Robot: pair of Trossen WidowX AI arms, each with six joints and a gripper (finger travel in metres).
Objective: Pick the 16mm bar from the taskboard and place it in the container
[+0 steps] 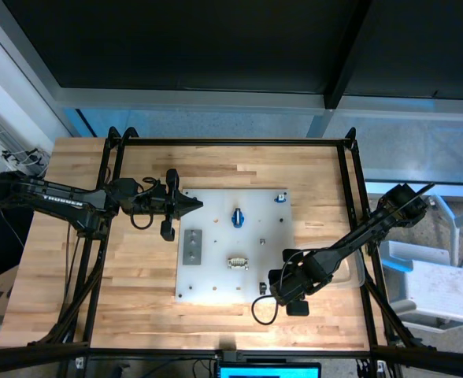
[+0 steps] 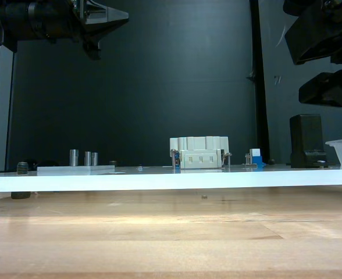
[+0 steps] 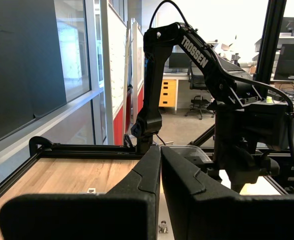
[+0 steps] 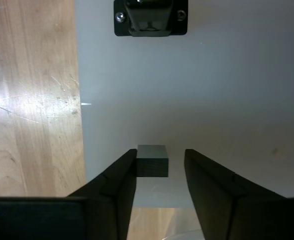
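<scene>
The dark grey 16mm bar (image 4: pixel 152 161) sits between the right tool's (image 4: pixel 160 152) parted fingers at the taskboard's (image 1: pixel 216 213) near right edge, the clear container (image 1: pixel 357 276) just beside that edge. The closed left tool (image 1: pixel 194 205) hovers above the taskboard's far left corner.

We see right gripper (image 4: pixel 160 155) over taskboard (image 4: pixel 222 90), grey bar (image 4: pixel 152 162) btwn parted jaws, touching one, blk fitting (image 4: pixel 150 17) beyond.

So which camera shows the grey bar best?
Right wrist view: grey bar between the right gripper's open fingers, at the board's edge. Other views don't show it. Left gripper hovers by the board's far-left corner.
</scene>
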